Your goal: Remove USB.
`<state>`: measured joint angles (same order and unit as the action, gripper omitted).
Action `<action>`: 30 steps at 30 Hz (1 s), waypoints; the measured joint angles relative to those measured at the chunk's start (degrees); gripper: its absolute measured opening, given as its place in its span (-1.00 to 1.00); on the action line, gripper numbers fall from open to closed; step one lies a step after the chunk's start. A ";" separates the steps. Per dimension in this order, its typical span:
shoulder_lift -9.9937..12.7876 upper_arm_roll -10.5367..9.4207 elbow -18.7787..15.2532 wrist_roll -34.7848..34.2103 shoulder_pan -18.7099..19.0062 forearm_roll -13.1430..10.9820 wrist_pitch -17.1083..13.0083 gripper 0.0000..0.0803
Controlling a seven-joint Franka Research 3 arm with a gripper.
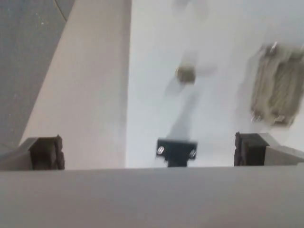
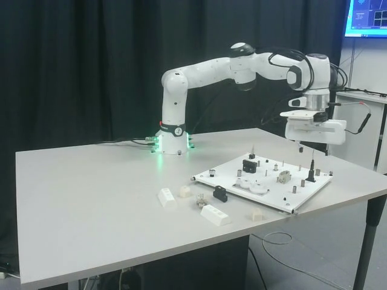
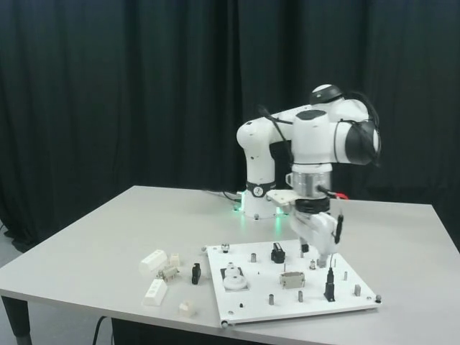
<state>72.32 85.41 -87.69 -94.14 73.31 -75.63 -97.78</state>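
A white Franka arm holds its gripper (image 2: 306, 147) above the far corner of a white task board (image 3: 244, 305) on the grey table (image 2: 91, 199), its 2 black fingertips (image 1: 249, 148) spread wide apart with nothing between them. The USB plug (image 2: 311, 175), a small black upright piece with a thin stem, stands in its socket near the board's outer edge, below the gripper and clear of it; in the wrist view it (image 1: 176, 151) sits roughly midway between the 2 pads. To do the step well, the arm would likely need to come straight down until the pads flank the plug's black body, not its thin stem, close firmly and then pull along the socket's axis, since a tilted pull could jam the plug or lift the board. A metal connector (image 1: 277, 86) lies close by on the board and should be kept out of the fingers' path. Loose white blocks (image 2: 214, 213) lie on the table well apart from the work
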 joint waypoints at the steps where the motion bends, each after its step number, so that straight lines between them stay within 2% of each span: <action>1: 0.00 -0.18 0.33 -0.89 0.14 0.10 -0.13 0.99; 14: 0.01 -2.16 2.60 -8.36 1.86 4.45 -1.56 0.99; 30: -0.07 -3.49 2.47 -11.29 3.78 7.12 -1.18 0.99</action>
<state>72.25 81.92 -85.22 -105.44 77.09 -68.51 -98.96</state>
